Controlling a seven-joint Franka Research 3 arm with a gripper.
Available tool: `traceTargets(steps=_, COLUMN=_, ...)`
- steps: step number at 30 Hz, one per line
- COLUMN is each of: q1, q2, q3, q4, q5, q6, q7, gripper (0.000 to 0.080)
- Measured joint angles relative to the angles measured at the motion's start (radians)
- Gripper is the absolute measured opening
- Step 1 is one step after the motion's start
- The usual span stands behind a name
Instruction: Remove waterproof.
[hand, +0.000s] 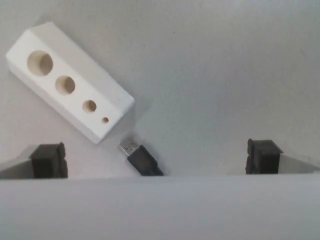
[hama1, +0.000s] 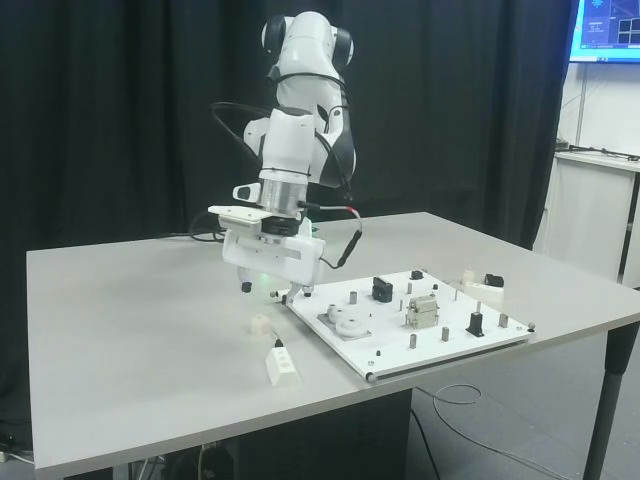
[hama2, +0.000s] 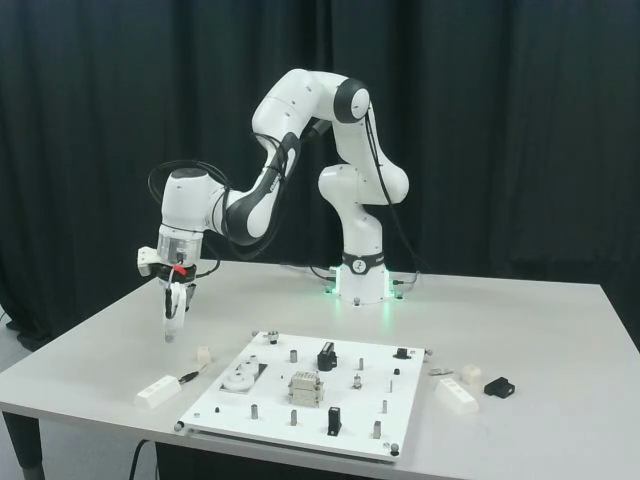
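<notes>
Wrist view shows the gripper spread wide and empty above the white holed block and USB plug, so removal looks unstarted.

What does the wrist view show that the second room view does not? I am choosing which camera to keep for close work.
Only the wrist view shows the four round holes, stepped from large to small, in the top of the white rectangular block, and the metal plug end of the black USB connector. Only the second room view shows the white robot arm, the white assembly board with its small parts, and the grey table. Both show the block and the gripper, open above the table.
</notes>
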Motion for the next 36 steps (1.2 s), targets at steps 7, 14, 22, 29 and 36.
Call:
traceTargets(steps=7, q1=0.0, q2=0.0, q3=0.0, q4=0.001, q5=0.008, q6=0.002, q7=-0.012, gripper=0.08)
traceTargets(steps=14, q1=0.0, q2=0.0, q3=0.0, q4=0.003, q5=0.018, q6=0.003, q7=-0.029, gripper=0.08)
traceTargets(steps=22, q1=0.0, q2=0.001, q3=0.003, q4=0.011, q5=0.031, q6=0.003, q7=-0.042, gripper=0.08)
traceTargets(steps=29, q1=0.006, q2=0.001, q3=0.01, q4=0.018, q5=0.066, q6=0.003, q7=-0.042, gripper=0.08)
traceTargets(steps=36, q1=0.029, q2=0.001, q3=0.015, q4=0.027, q5=0.113, q6=0.003, q7=-0.029, gripper=0.08)
